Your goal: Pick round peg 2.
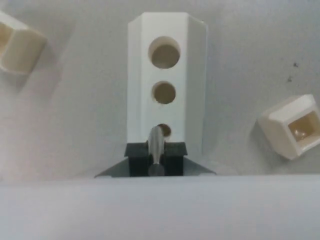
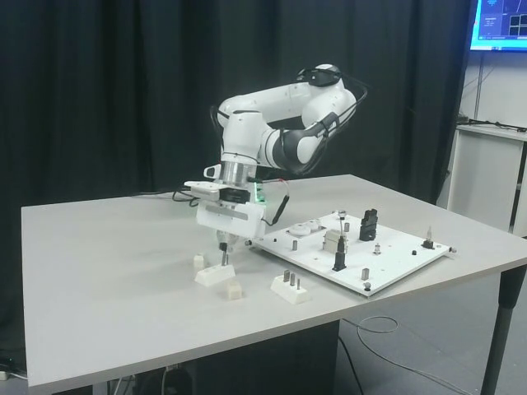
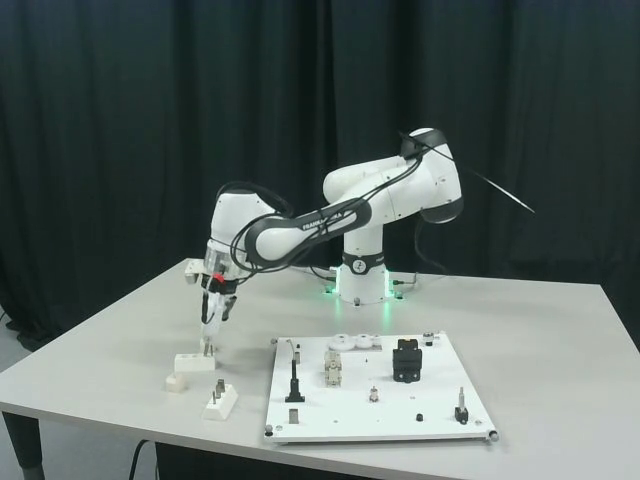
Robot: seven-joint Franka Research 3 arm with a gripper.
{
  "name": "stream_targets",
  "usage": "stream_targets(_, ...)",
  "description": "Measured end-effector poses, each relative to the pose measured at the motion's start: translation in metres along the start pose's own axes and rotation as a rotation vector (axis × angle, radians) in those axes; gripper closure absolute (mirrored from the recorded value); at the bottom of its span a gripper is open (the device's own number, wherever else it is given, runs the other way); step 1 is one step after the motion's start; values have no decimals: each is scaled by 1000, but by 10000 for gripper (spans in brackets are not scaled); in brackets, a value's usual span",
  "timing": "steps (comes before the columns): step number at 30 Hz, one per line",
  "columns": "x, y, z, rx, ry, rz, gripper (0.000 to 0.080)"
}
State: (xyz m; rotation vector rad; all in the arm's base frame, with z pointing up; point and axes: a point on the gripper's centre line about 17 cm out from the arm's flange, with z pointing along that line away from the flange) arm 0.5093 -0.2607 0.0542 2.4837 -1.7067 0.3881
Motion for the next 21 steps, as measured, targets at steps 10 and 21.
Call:
stream_targets(10,3,-10,-19,29,-16,2,743)
stream_targets(21,13,-16,-35,36,-7,-6,743)
